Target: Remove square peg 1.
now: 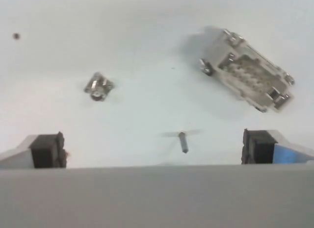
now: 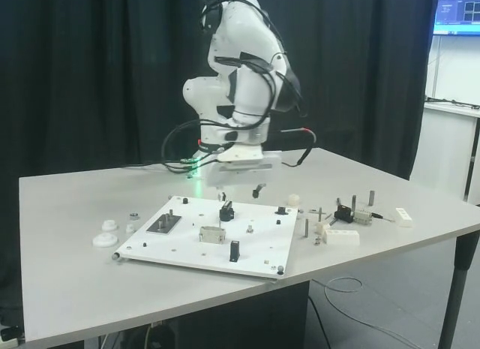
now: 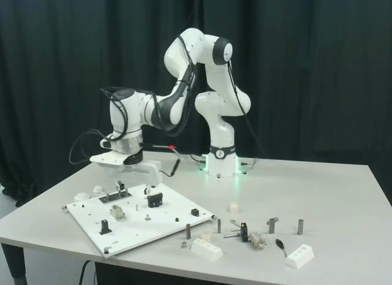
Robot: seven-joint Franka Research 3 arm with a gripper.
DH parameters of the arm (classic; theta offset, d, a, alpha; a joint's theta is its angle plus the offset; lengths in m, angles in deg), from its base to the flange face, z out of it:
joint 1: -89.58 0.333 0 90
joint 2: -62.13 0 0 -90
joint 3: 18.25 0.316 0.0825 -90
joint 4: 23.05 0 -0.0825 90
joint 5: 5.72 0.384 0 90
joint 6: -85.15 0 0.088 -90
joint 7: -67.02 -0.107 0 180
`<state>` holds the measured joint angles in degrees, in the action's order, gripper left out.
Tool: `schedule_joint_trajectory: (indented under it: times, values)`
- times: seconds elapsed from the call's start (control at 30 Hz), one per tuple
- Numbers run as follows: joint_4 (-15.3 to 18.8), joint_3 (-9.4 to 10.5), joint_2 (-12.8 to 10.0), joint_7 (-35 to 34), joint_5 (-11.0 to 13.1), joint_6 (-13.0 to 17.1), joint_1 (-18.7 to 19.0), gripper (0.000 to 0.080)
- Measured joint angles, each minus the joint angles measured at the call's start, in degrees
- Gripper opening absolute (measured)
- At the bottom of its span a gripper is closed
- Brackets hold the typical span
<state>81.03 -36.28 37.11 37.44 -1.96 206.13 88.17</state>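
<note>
Gripper (image 1: 153, 148) spread wide, holding nothing, above white board (image 3: 138, 227) | small peg (image 1: 183, 141) upright betw. fingers, below, untouched | grey connector (image 1: 248, 71) off to one side

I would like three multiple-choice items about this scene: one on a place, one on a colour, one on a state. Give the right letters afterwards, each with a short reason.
1. Where is the gripper?
A. Above the board
B. Beside the arm's base
C. Beyond the table's edge

2. What colour is the board?
A. Black
B. White
C. Green

3. How do the fingers stand?
A. Shut on a peg
B. Open, holding nothing
C. Shut, empty

Answers:
1 A: both room views show the gripper hanging over the board.
2 B: the board is white on the grey table.
3 B: the wrist view shows the fingers wide apart, with only the board below between them.
</note>
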Motion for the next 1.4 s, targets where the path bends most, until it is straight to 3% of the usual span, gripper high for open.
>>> schedule_joint_trajectory:
  times: [0.2,0.33,0.73,1.27,1.4]
  values:
    - [1.7,-2.32,0.1,-1.3,4.3,1.7,0.0,0.0800]
    - [2.8,-3.53,0.1,-5.8,6.6,3.2,0.0,0.0800]
    - [6.8,-5.00,0.4,-11.6,8.3,8.8,0.1,0.0800]
    - [16.9,-5.12,2.1,-14.5,13.8,20.1,0.7,0.0800]
    - [19.3,-5.12,2.8,-15.0,14.2,23.2,1.2,0.0800]
